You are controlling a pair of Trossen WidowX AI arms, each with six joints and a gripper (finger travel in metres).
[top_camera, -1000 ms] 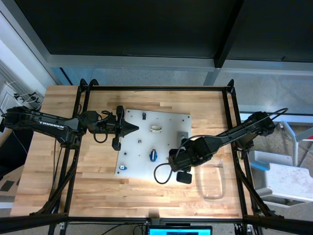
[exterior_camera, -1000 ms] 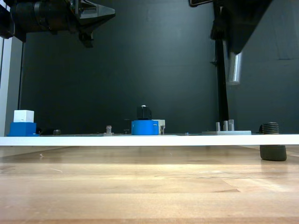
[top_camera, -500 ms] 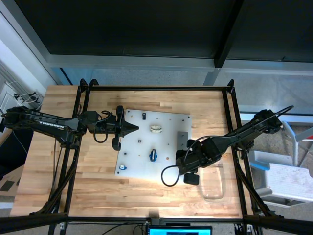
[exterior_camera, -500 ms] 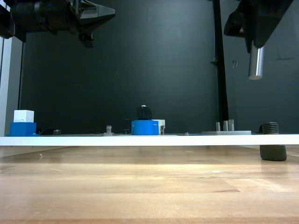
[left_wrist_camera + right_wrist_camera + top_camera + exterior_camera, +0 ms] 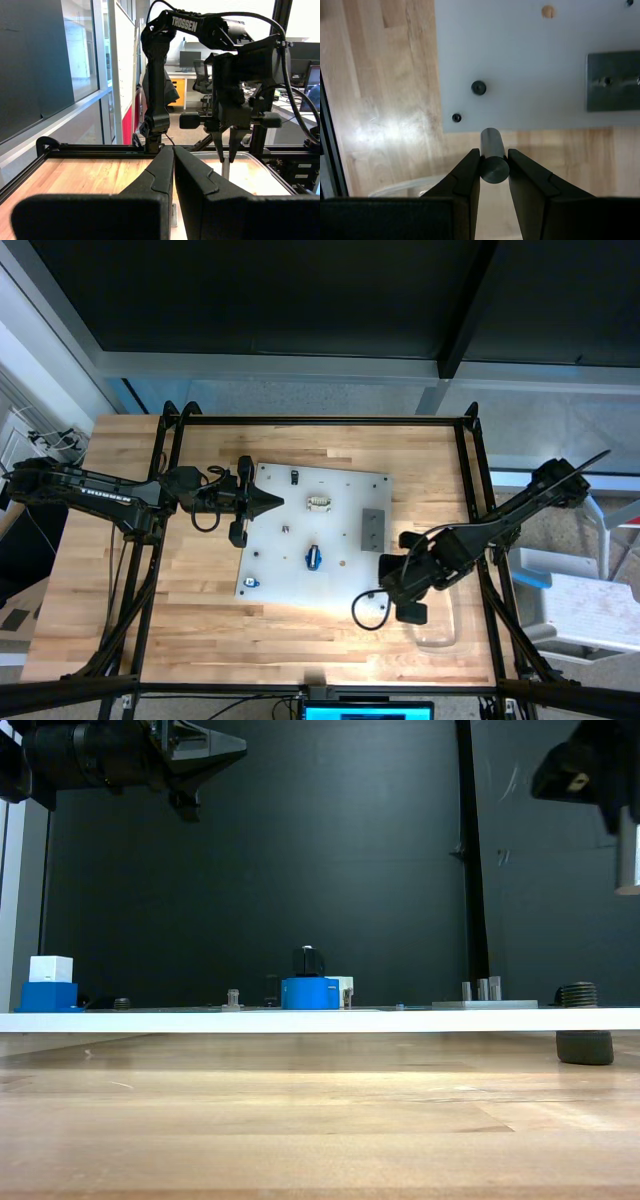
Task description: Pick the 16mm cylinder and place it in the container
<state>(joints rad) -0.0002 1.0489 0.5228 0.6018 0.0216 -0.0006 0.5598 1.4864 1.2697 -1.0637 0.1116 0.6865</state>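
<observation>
My right gripper [image 5: 398, 583] is shut on the 16mm cylinder [image 5: 493, 157], a short grey metal peg that hangs upright from its fingers [image 5: 465, 172]. It hovers just past the white board's [image 5: 300, 540] near right corner, beside the container [image 5: 440, 612], a clear tray on the wood at the right. The container's rim [image 5: 405, 187] shows close to the peg. In the low view the cylinder [image 5: 628, 850] is high at the right edge. My left gripper [image 5: 272, 502] is shut, holds nothing, and stays raised over the board's far left edge.
On the board are a grey metal plate [image 5: 372, 530], a blue part [image 5: 313, 558], a small blue-and-white block [image 5: 250, 581] and small black knobs [image 5: 478, 87]. A black round foot [image 5: 583, 1035] sits at the board's right end. Black frame rails [image 5: 320, 421] border the table.
My right gripper has carried the cylinder rightward and toward the near edge, from over the board to beside the container. The left arm has not moved.
</observation>
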